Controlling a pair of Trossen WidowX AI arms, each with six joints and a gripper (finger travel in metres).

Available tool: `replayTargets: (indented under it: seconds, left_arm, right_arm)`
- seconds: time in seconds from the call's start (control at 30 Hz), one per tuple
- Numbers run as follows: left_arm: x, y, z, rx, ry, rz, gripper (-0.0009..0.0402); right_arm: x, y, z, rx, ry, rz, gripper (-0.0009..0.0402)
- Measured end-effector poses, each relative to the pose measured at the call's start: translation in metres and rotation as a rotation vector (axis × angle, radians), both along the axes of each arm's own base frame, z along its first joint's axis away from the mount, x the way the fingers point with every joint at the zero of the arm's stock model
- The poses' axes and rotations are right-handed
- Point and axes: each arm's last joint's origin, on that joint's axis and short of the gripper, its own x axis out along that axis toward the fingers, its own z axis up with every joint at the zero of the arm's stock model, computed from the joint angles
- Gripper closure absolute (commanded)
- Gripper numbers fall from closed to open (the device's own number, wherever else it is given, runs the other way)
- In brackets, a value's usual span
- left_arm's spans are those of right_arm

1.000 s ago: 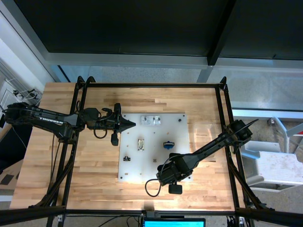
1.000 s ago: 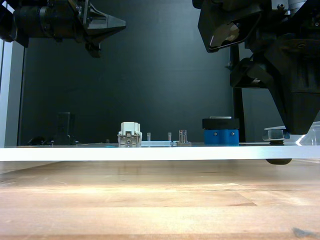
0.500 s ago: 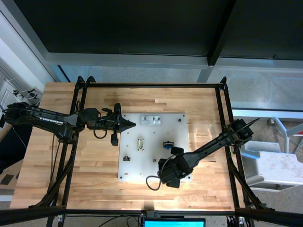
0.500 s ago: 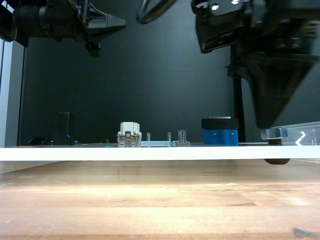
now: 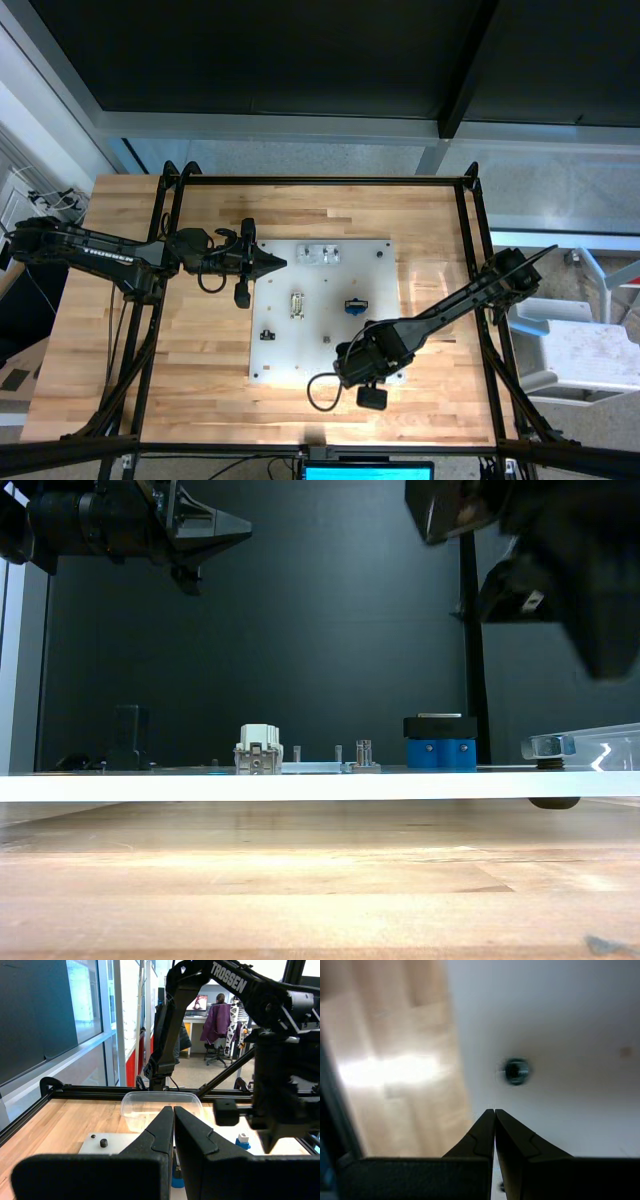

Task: Unfasten the M12 fastener and place in the container

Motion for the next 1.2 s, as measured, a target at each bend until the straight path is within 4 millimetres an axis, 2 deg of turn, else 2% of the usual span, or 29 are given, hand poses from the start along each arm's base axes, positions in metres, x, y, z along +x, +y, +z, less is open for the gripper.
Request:
replayTargets:
  seconds: [0.3, 0.47, 1.1, 1.2]
  left_arm:
    - [0.0, 0.0, 0.0, 0.0, 0.0, 0.0, 0.0393]
    - [0.0, 0.0, 0.0, 0.0, 0.0, 0.0, 0.0393]
    - [0.0, 0.0, 0.0, 0.0, -0.001, 0.0, 0.0393]
    - [0.0, 0.0, 0.0, 0.0, 0.0, 0.0, 0.0393]
  right_arm:
    - [0.007, 0.004, -0.023, 0.001, 0.007, 0.027, 0.0393]
    - [0.01, 0.005, -0.029, -0.003, 0.005, 0.025, 0.0393]
    - [0.009, 0.001, -0.031, -0.069, 0.007, 0.018, 0.0393]
    - [0.005, -0.005, -0.029, -0.223, -0.004, -0.031, 0.0393]
